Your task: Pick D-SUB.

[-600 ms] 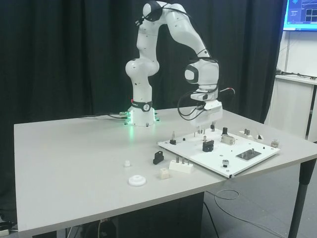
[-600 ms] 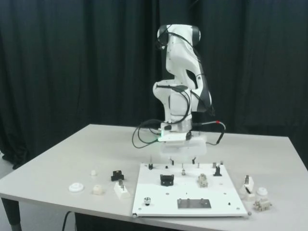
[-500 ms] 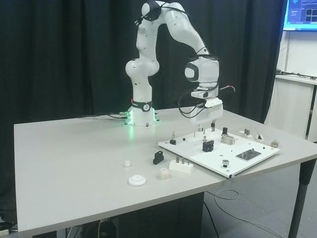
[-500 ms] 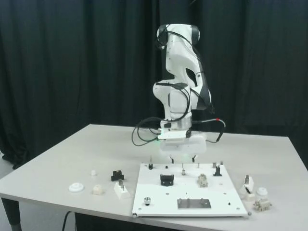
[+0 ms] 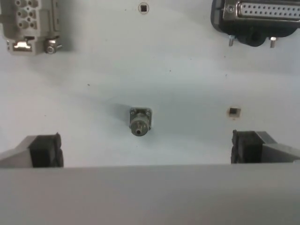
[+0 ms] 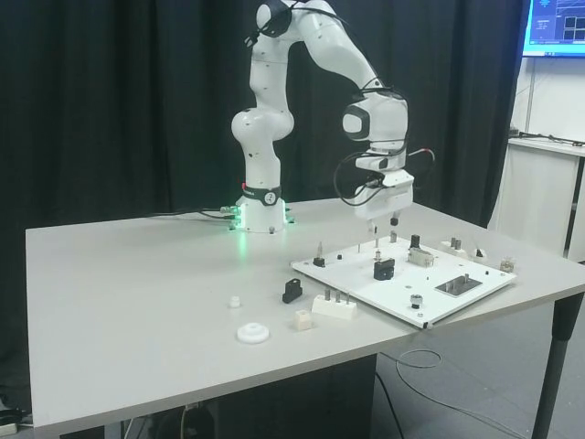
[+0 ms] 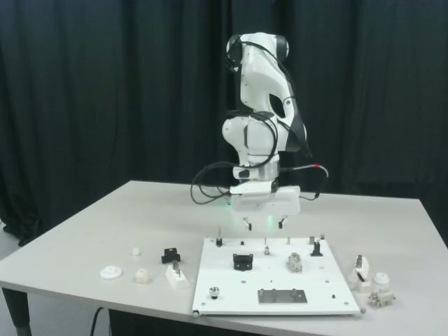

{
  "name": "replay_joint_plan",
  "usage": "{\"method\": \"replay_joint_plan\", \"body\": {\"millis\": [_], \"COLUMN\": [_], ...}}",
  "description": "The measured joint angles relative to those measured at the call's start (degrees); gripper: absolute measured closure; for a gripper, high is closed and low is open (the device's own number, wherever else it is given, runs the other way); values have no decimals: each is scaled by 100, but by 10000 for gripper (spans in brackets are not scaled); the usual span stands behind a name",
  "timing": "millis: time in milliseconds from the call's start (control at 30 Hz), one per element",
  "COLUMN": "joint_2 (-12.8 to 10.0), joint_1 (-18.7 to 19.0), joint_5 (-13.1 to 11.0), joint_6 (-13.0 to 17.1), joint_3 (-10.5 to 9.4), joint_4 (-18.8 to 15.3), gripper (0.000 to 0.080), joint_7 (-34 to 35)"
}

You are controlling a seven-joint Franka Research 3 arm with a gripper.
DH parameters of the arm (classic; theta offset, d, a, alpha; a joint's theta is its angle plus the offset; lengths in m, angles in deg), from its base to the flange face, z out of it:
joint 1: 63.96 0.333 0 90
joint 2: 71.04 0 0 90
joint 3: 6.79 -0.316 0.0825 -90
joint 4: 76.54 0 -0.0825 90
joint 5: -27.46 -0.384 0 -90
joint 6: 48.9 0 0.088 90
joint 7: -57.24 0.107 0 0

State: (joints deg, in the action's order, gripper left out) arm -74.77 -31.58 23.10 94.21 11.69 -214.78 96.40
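On the white board (image 7: 318, 294) at the surface's (image 6: 119, 274) near right corner, I risk closing on the small round connector (image 5: 139, 121) directly below my tool (image 5: 145, 149), which hangs spread and empty. The D-SUB (image 5: 262, 11) sits off to one side, apart, mounted on the board.

Even indoor light, soft shadows; wrist view foreground blurred.

Black curtain (image 6: 119, 110) behind a grey tabletop (image 6: 137, 293); white cabinet (image 6: 539, 192) beside it; a screen (image 6: 556, 27), apparently lit, above.
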Motion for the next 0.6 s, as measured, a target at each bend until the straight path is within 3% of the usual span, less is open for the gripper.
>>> {"method": "replay_joint_plan", "body": {"millis": [600], "joint_2": [59], "joint_1": [0], "joint_5": [148], "joint_6": [-204], "joint_3": [1], "joint_4": [103], "gripper": [3], "joint_7": [63]}}
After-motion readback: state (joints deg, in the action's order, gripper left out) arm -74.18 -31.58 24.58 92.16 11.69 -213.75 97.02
